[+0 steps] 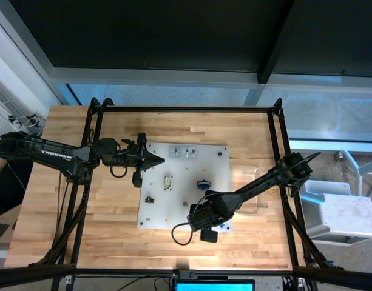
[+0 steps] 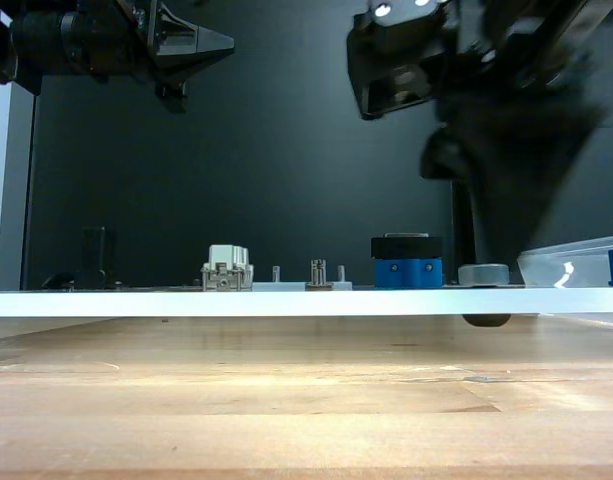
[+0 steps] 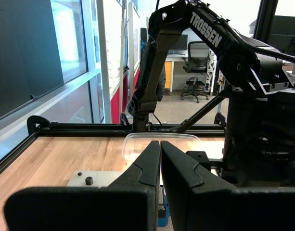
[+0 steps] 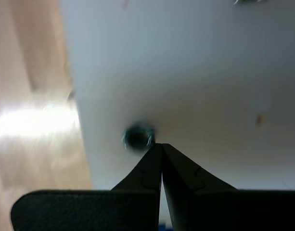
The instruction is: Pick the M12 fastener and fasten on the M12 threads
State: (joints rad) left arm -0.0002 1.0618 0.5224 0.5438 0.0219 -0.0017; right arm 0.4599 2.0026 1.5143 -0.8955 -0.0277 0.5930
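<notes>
A dark round spot (image 4: 136, 137) just beyond the meeting tips of the right gripper (image 4: 161, 145) is too blurred to tell nut from stud, that gripper hides it in the high view, and the left gripper (image 2: 224, 42), well apart, is cut off by the low view's edge.

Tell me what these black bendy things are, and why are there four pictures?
They are two robot arms with pincers, called grippers. One picture looks down from above, one looks along the wooden table from its edge, and the other two come from a camera riding on each arm. On the table lies a white board with small parts, like a blue connector, and a clear tray beside it. The left gripper hangs shut above the board's far left edge, holding nothing. The right gripper is shut too, raised over the board's near right part, pointing down beside a short dark stud. Something silvery glints on it, maybe the little nut, but I cannot tell.
</notes>
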